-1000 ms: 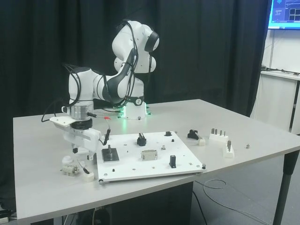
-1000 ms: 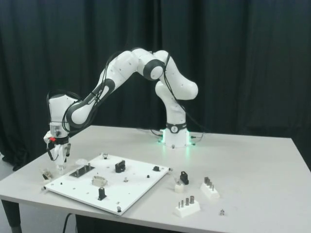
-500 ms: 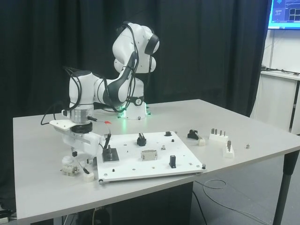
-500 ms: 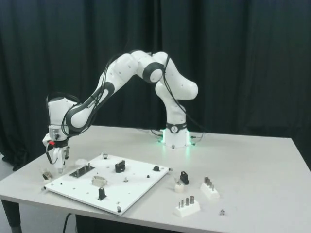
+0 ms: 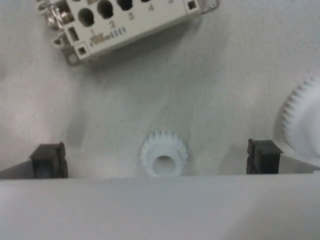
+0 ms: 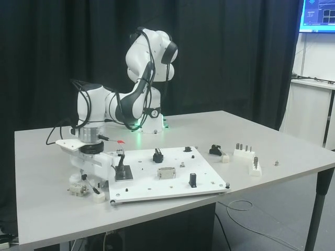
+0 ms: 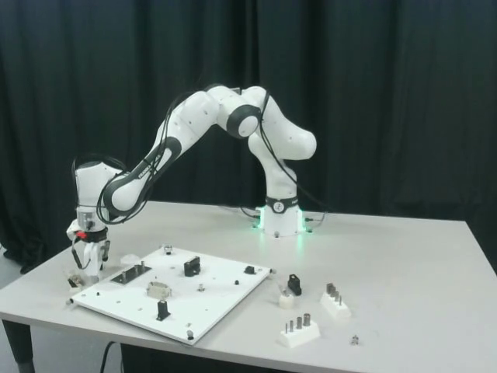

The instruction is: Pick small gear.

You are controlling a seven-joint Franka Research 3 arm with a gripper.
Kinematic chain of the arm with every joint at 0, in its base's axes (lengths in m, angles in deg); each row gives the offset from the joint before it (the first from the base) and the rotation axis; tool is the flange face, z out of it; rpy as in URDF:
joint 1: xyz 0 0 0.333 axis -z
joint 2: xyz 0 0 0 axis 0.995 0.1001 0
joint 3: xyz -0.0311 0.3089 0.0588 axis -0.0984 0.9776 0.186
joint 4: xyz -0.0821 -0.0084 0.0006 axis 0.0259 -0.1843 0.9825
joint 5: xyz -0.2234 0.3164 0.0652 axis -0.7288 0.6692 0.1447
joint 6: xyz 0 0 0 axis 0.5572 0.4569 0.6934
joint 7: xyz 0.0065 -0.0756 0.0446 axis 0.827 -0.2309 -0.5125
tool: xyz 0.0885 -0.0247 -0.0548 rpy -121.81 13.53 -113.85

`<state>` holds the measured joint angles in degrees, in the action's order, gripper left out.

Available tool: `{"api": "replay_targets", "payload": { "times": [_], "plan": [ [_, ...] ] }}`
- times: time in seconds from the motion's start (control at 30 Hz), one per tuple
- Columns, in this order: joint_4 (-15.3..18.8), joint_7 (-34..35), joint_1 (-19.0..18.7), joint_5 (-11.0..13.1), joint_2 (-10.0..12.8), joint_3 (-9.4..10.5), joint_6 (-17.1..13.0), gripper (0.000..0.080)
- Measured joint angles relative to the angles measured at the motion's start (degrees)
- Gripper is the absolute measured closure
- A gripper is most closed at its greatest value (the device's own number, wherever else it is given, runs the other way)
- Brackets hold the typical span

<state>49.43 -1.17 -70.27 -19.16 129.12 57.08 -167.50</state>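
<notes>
we have the claw low over the grey worktop, near its corner beside the white board. its two black fingertips stand wide apart, gripping nothing. the small gear lies flat on the worktop just between them, teeth outward and centre hole facing up.

we judge the small gear to be light, stiff plastic, and a little slippery on the tooth tips. the best hold seems to be across the toothed rim, one fingertip on each opposite side, with a gentle squeeze so it does not pop out.

a larger gear lies near one fingertip, apart from the small one, and could be touched when the claw goes down. a white connector block with numbered holes lies further away and does not stand in the way.
</notes>
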Motion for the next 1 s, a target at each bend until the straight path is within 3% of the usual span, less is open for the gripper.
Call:
{"api": "replay_targets", "payload": {
  "times": [0.37, 0.4, 0.53, 0.57, 0.73, 0.77, 1.0],
  "plan": [
    [-1.0, -1.6, 0.2, 0.6, 1.4, 0.57, -1.2, 0.0003],
    [-1.0, -1.7, 0.3, 0.6, 1.4, 0.62, -1.2, 0.0298],
    [-1.2, -2.1, 0.5, 0.7, 1.4, 0.92, -1.2, 0.0298],
    [-1.3, -2.2, 0.5, 0.7, 1.4, 0.99, -1.2, 0.0480],
    [-1.3, -3.0, 0.7, 0.7, 1.4, 1.05, -1.2, 0.0480],
    [-1.3, -3.1, 0.7, 0.7, 1.4, 1.06, -1.2, 0.0604],
    [-1.5, -3.7, 0.8, 0.7, 1.4, 1.06, -1.1, 0.0603]
  ]
}}
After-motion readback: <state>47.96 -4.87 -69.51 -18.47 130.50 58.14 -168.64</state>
